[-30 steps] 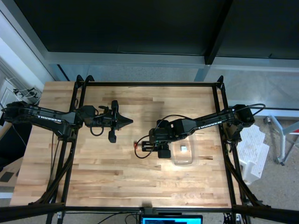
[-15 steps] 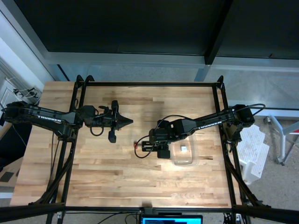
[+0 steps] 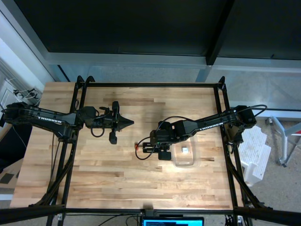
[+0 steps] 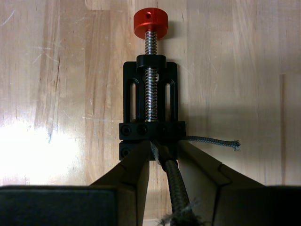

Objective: Remove the USB-C connector from taskboard and place in the container

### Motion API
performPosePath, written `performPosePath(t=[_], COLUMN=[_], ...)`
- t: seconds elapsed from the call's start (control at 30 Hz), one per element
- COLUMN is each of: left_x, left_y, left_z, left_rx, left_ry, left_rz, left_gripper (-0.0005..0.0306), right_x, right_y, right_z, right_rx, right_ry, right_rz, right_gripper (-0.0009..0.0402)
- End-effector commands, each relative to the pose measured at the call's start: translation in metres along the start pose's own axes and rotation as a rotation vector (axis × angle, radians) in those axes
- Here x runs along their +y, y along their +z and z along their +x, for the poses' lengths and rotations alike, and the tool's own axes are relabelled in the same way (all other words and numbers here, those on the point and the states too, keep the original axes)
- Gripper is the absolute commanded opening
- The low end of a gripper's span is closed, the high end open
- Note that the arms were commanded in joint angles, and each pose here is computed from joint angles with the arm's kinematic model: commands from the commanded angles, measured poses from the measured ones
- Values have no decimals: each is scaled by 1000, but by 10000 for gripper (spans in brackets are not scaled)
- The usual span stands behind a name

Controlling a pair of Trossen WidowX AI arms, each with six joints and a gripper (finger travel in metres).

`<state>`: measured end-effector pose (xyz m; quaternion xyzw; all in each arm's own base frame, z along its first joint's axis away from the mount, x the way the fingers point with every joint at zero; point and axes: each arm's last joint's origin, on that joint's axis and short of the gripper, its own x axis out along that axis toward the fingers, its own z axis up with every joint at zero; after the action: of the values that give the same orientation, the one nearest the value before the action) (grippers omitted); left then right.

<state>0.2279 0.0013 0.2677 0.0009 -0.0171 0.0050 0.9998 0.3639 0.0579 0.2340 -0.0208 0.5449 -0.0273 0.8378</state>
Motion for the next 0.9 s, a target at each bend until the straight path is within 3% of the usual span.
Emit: performPosePath(t=[0.03, 0.43, 0.9], left_x=[0, 0, 0], left_y=[0, 0, 0], left_z=[0, 0, 0], left_rx=[0, 0, 0], left_ry=[0, 0, 0], left_rz=[0, 0, 0], left_gripper=[0, 0, 0], right_x=[0, 0, 0], right_y=[0, 0, 1], right_z=[0, 0, -3], right_rx=[-1, -1, -8], right_ry=[0, 0, 0], right_rz=[0, -1, -7], right_gripper=[56, -2, 0])
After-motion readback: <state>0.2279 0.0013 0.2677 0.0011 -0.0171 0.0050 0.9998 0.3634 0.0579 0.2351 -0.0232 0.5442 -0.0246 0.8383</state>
